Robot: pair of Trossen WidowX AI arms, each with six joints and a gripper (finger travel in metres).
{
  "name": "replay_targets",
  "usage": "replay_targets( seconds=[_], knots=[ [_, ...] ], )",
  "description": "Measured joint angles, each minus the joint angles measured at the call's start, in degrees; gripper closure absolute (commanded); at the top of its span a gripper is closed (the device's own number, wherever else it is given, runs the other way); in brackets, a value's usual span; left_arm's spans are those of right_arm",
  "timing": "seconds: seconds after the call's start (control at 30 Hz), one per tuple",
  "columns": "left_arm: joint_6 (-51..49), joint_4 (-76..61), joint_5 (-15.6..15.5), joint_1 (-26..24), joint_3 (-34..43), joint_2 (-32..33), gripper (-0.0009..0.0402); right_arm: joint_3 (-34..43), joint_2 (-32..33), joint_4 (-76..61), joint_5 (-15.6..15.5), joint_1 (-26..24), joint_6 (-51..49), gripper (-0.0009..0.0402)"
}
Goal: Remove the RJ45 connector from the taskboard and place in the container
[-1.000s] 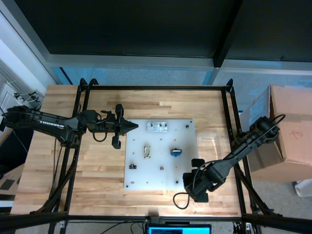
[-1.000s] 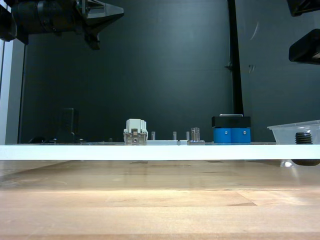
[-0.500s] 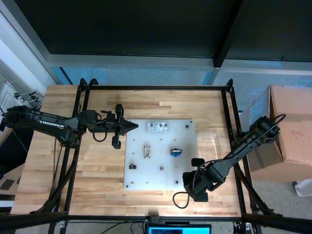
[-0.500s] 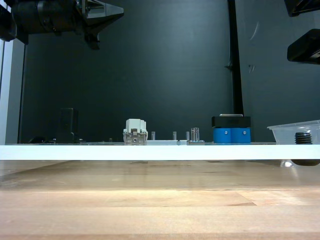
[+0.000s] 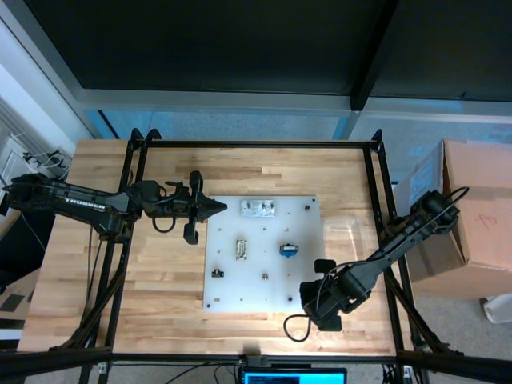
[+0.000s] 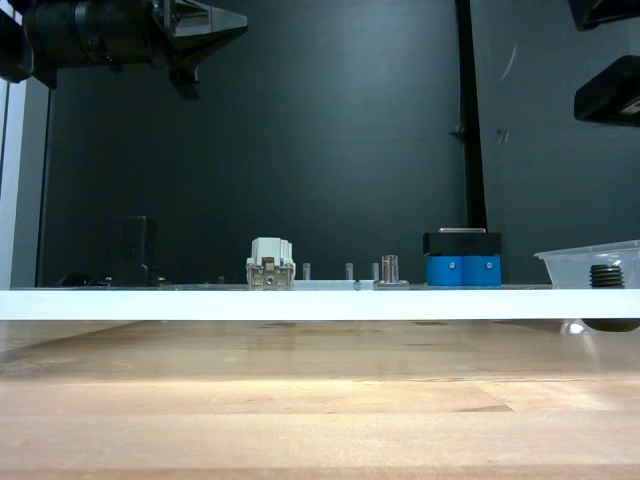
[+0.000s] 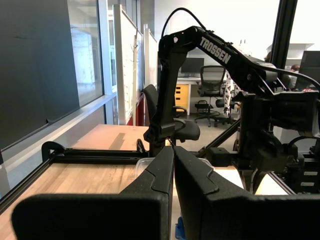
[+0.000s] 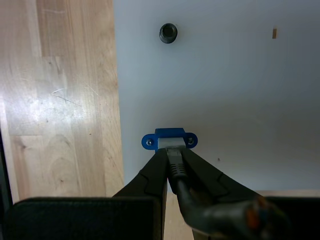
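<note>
Your right gripper is clenched on the RJ45 connector and holds it raised clear of the taskboard, over its near right part. The container sits just right of the board. Your left gripper hangs clenched and empty above the board's far left edge.

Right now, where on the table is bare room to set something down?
Bare wood: between taskboard and far frame rail; also left of the board, near side. Crowded right: container, plus right gripper holding the RJ45 connector above the board. Left gripper, shut, hovers by its far-left corner.
</note>
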Motion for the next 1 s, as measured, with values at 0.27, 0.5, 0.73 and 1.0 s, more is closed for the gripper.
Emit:
replay_targets(
  seconds=[0.27,0.5,0.73,1.0],
  knots=[
    [0.00,0.02,-0.02,0.00,0.02,0.00,0.0393,0.11,-1.29,-0.22,-0.66,0.00,0.17,0.0393],
    [-0.02,-0.02,0.00,0.00,0.02,0.00,0.0393,2.10,-4.20,-5.09,-0.59,-0.66,0.13,0.0393],
    [-0.02,0.00,0.00,0.00,0.02,0.02,0.0393,2.25,-7.26,-8.35,-0.52,-1.73,-1.33,0.0393],
    [0.00,0.00,0.00,0.00,0.00,0.02,0.0393,-0.33,-10.10,-8.87,-0.39,-2.86,-1.57,0.0393]
  ],
)
